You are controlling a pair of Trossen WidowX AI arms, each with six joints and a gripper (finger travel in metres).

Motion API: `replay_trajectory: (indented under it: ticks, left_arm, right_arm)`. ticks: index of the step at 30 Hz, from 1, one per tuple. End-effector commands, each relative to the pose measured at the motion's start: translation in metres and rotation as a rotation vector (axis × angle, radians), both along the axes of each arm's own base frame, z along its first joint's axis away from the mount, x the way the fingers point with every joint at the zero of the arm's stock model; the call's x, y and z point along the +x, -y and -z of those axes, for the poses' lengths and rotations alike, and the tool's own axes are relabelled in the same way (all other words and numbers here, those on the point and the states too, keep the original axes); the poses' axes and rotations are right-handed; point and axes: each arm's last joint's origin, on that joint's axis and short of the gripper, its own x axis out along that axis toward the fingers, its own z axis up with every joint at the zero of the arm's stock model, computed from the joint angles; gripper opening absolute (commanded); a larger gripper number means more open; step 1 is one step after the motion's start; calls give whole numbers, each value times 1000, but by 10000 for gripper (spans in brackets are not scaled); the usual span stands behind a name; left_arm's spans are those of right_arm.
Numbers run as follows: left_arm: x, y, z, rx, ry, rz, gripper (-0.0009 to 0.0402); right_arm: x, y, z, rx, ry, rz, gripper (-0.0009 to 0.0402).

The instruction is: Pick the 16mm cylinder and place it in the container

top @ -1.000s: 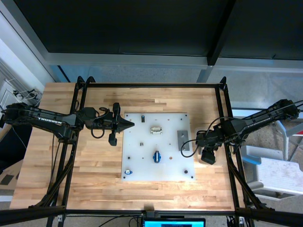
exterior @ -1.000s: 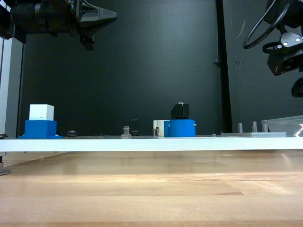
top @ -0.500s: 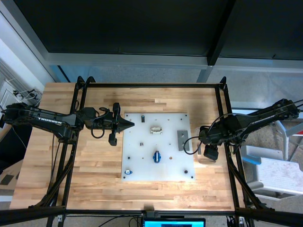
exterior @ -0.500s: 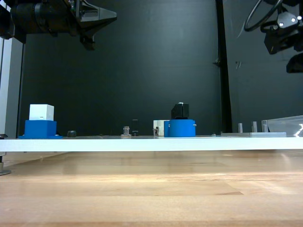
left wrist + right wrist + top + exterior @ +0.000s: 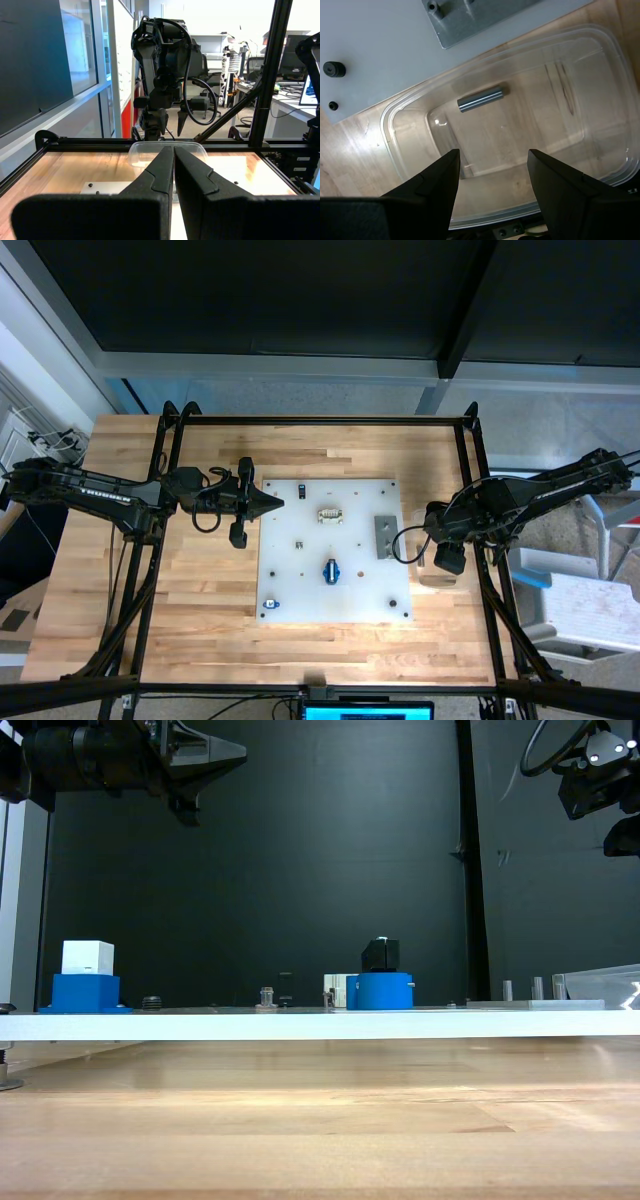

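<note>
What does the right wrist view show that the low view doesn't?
Only the right wrist view shows the 16mm cylinder lying inside the container. Only the low view shows the left end effector, shut, held high at the left, and the blue fixtures. Both show the right end effector, open above the container, the grey metal block and the white board.

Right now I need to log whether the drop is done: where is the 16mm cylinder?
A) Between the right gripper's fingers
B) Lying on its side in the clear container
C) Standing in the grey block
B: the cylinder lies on its side on the container floor, below the open, empty right gripper. The left gripper is shut, raised at the board's left edge.
</note>
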Motion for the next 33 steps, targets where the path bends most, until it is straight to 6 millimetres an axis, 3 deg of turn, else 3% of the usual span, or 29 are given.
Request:
replay_trajectory:
  ticks: [1,33]
  left_arm:
    - [0,0,0,0,0,0,0]
    - [0,0,0,0,0,0,0]
  right_arm:
    - [0,0,0,0,-1,3,188]
    - [1,0,0,5,4,18,188]
